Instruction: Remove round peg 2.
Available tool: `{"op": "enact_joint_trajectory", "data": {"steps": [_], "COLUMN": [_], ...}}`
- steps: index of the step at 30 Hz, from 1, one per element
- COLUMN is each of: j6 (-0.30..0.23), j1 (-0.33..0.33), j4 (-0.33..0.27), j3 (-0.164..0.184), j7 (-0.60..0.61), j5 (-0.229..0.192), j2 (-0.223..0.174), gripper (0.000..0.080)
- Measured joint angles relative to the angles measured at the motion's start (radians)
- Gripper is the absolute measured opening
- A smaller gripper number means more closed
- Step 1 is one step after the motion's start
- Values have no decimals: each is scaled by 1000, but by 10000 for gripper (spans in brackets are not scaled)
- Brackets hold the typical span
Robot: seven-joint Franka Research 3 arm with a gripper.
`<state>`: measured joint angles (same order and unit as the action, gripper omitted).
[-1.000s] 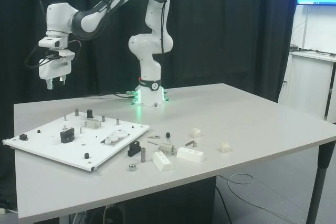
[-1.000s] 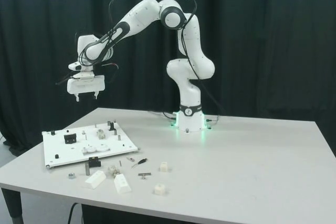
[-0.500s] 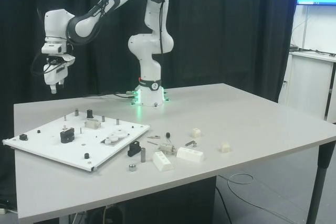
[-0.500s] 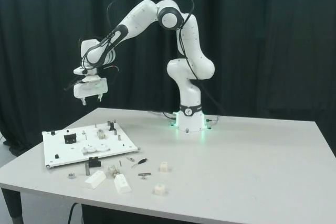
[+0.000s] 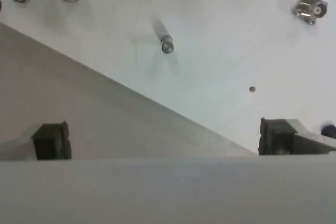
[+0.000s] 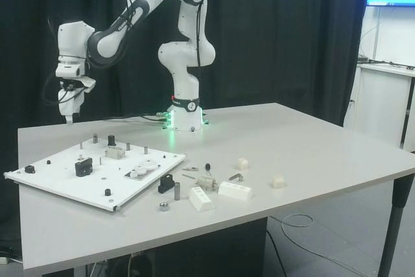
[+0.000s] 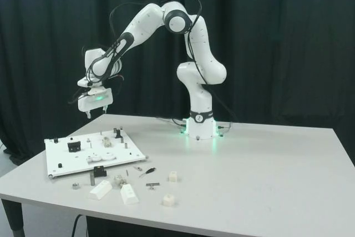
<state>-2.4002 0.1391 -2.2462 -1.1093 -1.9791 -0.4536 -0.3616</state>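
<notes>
My gripper (image 6: 67, 119) (image 7: 93, 112) hangs in the air over the table just beyond the far edge of the white board (image 6: 61, 180) (image 7: 61, 162). In the wrist view its two black fingertips (image 5: 51, 141) stand wide apart, open and with nothing between them, the gripper (image 5: 165, 139) over the grey table beside the board's edge. Several short grey round pegs stand upright on the board; one peg (image 5: 167, 44) shows in the wrist view, and I cannot tell which is round peg 2. Two of them, a peg (image 6: 94, 139) and a peg (image 6: 127, 146), are near the far edge.
The board also carries a black block (image 6: 82, 168), a black knob (image 6: 111, 139) and white gears (image 6: 144, 168). Loose parts lie in front of it: white blocks (image 6: 200, 198), small cubes (image 6: 278, 181), a black piece (image 6: 165, 183), a nut (image 6: 164, 207). The arm's base (image 6: 181, 118) glows green.
The gripper has swung round about its wrist, come lower, and shifted closer to the board's far edge. Nothing on the table has moved.
</notes>
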Motion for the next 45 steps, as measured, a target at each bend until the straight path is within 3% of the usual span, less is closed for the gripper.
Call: {"op": "enact_joint_trajectory", "data": {"steps": [6, 15, 29, 45], "j6": [-20, -28, -25, -9], "j1": [37, 80, 132, 174], "j4": [5, 12, 13, 11], "j3": [51, 96, 131, 187], "j7": [0, 0, -106, -174], "j5": [-4, -41, -147, -171], "j2": [-41, -87, -90, -91], "gripper": [800, 800, 800, 800]}}
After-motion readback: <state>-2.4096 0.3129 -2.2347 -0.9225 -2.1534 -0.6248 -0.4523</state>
